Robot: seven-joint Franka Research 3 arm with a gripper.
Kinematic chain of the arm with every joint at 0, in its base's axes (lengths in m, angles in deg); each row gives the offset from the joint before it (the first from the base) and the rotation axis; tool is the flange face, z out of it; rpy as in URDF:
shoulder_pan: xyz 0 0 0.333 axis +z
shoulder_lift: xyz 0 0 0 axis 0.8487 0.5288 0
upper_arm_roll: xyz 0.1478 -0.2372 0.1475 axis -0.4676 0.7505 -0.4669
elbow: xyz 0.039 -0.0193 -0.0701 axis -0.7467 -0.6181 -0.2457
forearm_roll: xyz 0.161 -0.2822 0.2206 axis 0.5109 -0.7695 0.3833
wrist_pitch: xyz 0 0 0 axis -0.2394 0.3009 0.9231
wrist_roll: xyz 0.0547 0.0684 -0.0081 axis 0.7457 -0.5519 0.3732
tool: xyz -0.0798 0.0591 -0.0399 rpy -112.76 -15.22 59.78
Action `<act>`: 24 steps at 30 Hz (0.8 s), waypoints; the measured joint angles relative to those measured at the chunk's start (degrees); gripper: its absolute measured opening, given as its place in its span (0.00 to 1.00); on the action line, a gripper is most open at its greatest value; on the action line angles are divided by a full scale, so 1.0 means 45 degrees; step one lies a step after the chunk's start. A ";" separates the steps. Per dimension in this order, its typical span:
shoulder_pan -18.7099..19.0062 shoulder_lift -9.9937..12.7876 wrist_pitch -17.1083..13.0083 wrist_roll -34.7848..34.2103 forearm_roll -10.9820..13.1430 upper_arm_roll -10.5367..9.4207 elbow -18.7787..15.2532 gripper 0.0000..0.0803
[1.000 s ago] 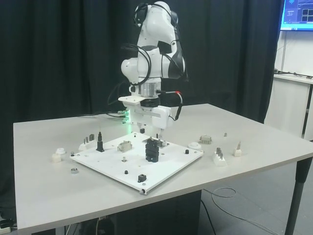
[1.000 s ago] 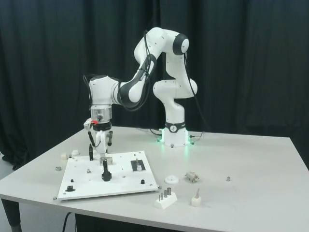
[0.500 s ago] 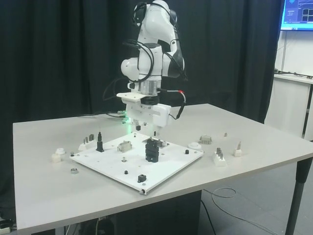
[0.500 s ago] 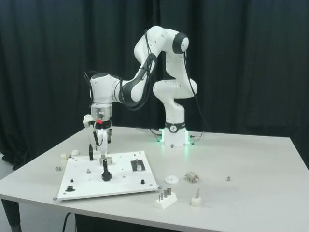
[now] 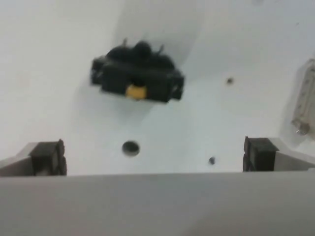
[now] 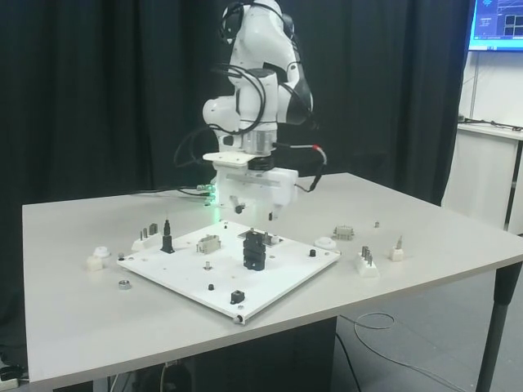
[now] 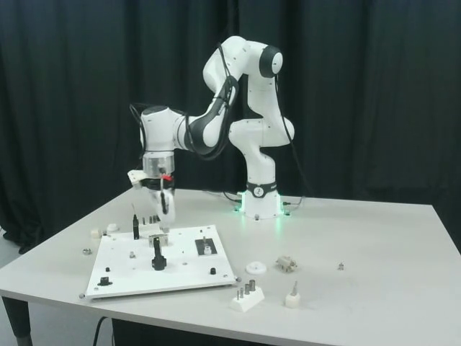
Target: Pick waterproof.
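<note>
The waterproof connector (image 6: 253,248) is a black block standing upright near the middle of the white board (image 6: 286,273). In the wrist view the connector (image 5: 138,78) shows from above with a small bright spot at its centre. My gripper (image 6: 254,211) hangs open a short way above the board, higher than the connector and just behind it. The black fingertips (image 5: 47,157) stand wide apart with nothing between them. In the second room view the gripper (image 7: 163,216) hovers over the board's far edge, beyond the connector (image 7: 157,256).
On the board also stand a tall black peg (image 6: 167,237), a grey connector (image 6: 208,242) and a small black part (image 6: 237,296). Beside the board lie a white disc (image 6: 325,242), a metal connector (image 6: 343,233), two white holders (image 6: 368,263) and a white cap (image 6: 98,257).
The wrist has risen from the board and turned, so the hand has swung a little toward the connector's side. The fingers stay apart and the connector has not moved.
</note>
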 joint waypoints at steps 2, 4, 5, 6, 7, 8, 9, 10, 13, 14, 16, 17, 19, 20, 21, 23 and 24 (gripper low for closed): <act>0.0139 -0.0125 0.0000 0.0069 0.0003 -0.0077 -0.0061 1.00; 0.0281 -0.0261 0.0000 0.0115 0.0006 -0.0176 -0.0127 1.00; 0.0366 -0.0333 0.0000 0.0119 0.0006 -0.0228 -0.0161 1.00; 0.0447 -0.0397 0.0001 0.0119 0.0006 -0.0276 -0.0192 1.00; 0.0548 -0.0469 0.0001 0.0119 0.0007 -0.0326 -0.0223 1.00; 0.0641 -0.0530 0.0001 0.0119 0.0008 -0.0373 -0.0246 1.00; 0.0743 -0.0596 0.0006 0.0119 0.0008 -0.0423 -0.0266 1.00; 0.0835 -0.0650 0.0019 0.0119 0.0009 -0.0476 -0.0277 1.00; 0.1145 -0.0794 0.0126 0.0119 0.0011 -0.0647 -0.0287 1.00; 0.1254 -0.0831 0.0172 0.0119 0.0011 -0.0695 -0.0288 1.00; 0.1462 -0.0894 0.0250 0.0119 0.0011 -0.0800 -0.0289 1.00; 0.1579 -0.0921 0.0297 0.0119 0.0011 -0.0861 -0.0292 1.00; 0.1817 -0.0955 0.0412 0.0119 0.0012 -0.0974 -0.0293 1.00; 0.1929 -0.0962 0.0455 0.0119 0.0017 -0.1021 -0.0293 1.00; 0.2067 -0.0966 0.0489 0.0119 0.0019 -0.1083 -0.0296 1.00; 0.2316 -0.0967 0.0522 0.0119 0.0020 -0.1214 -0.0317 1.00; 0.2437 -0.0967 0.0531 0.0120 0.0020 -0.1280 -0.0338 1.00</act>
